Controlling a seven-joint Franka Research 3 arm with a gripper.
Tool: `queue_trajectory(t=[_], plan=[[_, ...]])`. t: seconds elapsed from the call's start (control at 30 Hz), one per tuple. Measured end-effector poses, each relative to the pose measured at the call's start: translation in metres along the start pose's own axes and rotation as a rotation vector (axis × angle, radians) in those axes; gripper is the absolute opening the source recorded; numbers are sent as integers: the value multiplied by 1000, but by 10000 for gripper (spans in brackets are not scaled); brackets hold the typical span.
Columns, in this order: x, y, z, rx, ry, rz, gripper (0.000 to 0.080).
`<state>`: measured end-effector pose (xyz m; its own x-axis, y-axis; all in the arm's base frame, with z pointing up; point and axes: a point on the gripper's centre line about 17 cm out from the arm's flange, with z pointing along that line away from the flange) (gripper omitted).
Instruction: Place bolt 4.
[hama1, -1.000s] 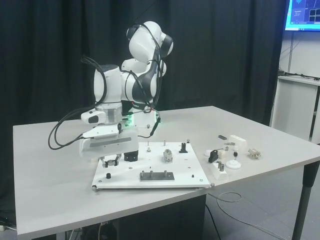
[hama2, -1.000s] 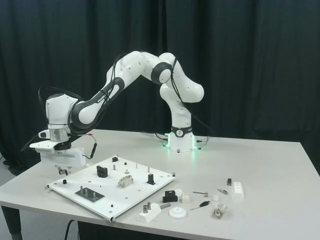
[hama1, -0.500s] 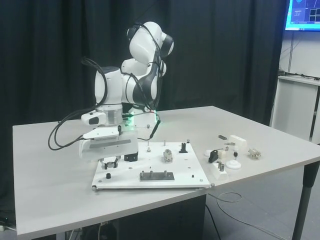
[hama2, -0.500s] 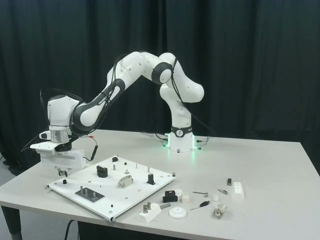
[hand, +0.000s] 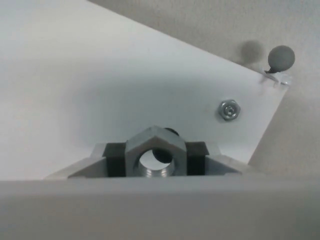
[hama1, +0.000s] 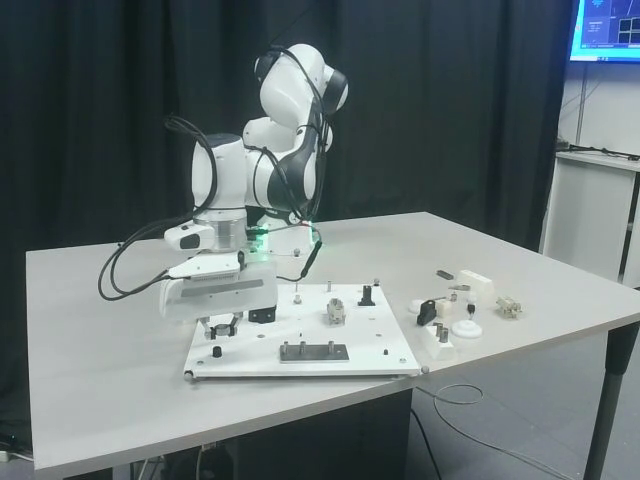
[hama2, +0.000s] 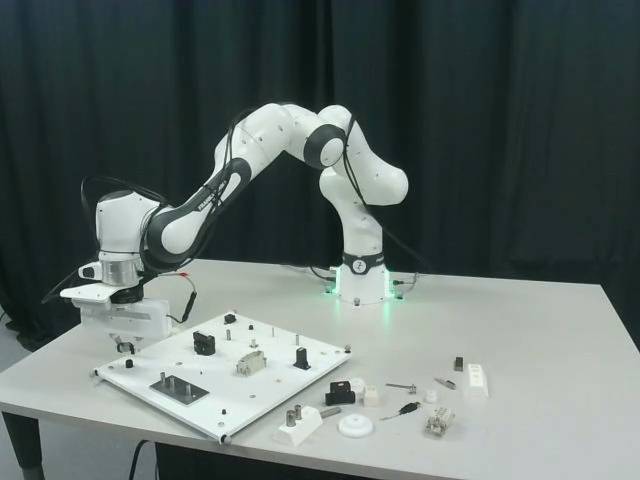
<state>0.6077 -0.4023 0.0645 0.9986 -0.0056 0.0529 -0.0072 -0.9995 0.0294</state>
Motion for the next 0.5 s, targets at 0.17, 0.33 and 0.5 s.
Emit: queue_trajectory(t=[0.17, 0.33, 0.5], plan=[[0, 3, -1, -5, 2, 2, 230], [-4, 10, -3, -15, -1, 2, 230], [-14, 20, -4, -25, -12, -4, 230]])
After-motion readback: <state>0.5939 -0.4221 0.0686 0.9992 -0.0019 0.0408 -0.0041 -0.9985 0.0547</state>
